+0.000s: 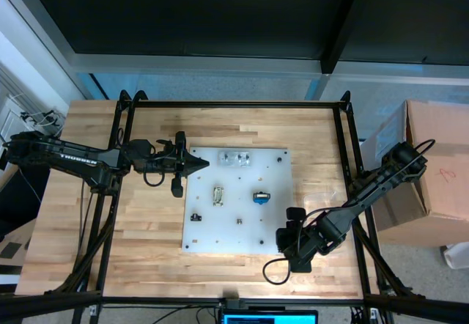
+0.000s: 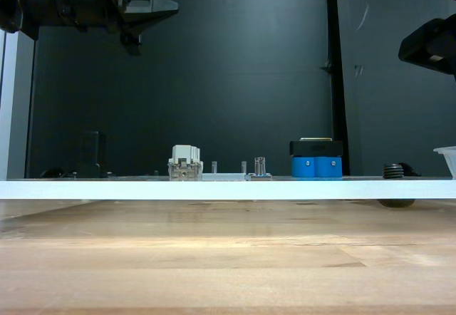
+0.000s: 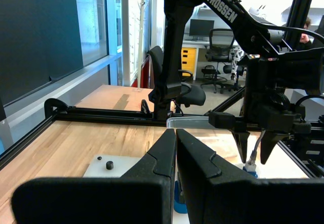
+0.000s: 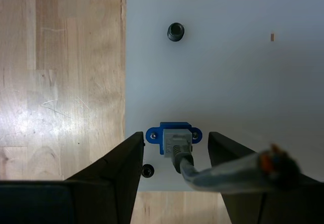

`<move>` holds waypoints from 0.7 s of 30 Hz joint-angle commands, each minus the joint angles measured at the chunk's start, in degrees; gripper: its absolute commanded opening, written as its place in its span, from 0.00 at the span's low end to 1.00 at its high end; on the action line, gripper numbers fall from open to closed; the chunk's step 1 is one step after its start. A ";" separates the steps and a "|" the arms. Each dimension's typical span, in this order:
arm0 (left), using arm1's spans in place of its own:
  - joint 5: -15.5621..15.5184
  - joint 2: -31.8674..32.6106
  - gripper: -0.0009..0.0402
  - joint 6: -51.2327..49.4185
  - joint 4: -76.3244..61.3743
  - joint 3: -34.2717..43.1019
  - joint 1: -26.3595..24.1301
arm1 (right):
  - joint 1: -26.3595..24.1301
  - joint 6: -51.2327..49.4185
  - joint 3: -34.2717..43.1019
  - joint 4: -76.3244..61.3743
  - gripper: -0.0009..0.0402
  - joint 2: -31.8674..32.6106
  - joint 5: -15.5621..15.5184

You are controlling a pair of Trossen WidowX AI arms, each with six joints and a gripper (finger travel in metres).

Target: Remove the RJ45 connector from the taskboard and place in the container

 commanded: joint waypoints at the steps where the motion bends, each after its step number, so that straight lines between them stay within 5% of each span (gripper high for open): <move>1: 0.00 0.02 0.02 0.02 0.02 0.00 0.02 | 0.00 0.09 -0.33 -0.02 0.39 -0.26 -0.02; 21: 0.00 0.02 0.02 0.02 0.02 0.00 0.02 | 0.00 0.33 -0.42 -0.20 0.05 -0.48 -0.11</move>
